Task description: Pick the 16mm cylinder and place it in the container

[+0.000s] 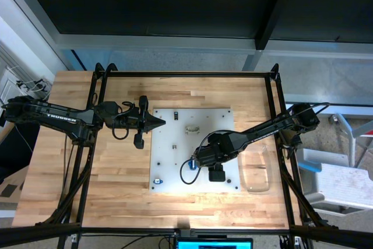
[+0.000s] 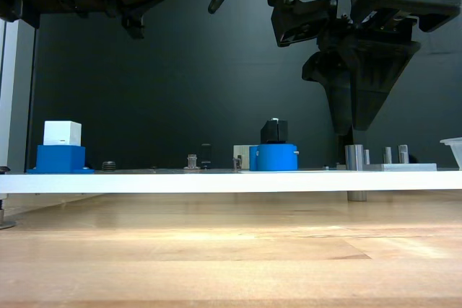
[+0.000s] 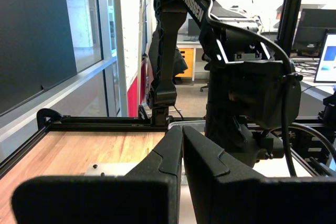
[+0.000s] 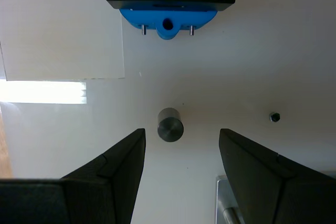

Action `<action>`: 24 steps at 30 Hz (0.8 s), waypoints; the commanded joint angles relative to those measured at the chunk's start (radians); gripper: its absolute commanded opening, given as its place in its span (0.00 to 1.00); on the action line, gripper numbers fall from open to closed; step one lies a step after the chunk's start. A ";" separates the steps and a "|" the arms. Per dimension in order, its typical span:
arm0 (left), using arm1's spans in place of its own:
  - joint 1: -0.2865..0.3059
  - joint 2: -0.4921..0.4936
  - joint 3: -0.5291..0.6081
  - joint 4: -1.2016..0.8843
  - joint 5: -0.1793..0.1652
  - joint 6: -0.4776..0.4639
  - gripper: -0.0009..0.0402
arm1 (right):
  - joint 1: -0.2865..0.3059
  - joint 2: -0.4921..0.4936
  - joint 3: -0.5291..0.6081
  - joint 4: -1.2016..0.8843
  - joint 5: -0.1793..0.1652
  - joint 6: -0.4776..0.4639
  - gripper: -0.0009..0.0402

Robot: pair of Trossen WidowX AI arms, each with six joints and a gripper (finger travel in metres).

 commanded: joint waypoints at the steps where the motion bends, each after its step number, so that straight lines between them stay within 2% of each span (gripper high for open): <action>1: 0.000 0.000 0.000 0.000 0.000 0.000 0.02 | 0.001 0.000 -0.013 0.020 0.000 0.012 0.49; 24: 0.000 0.000 0.000 0.000 0.000 0.000 0.02 | 0.003 0.000 -0.084 0.119 0.000 0.021 0.49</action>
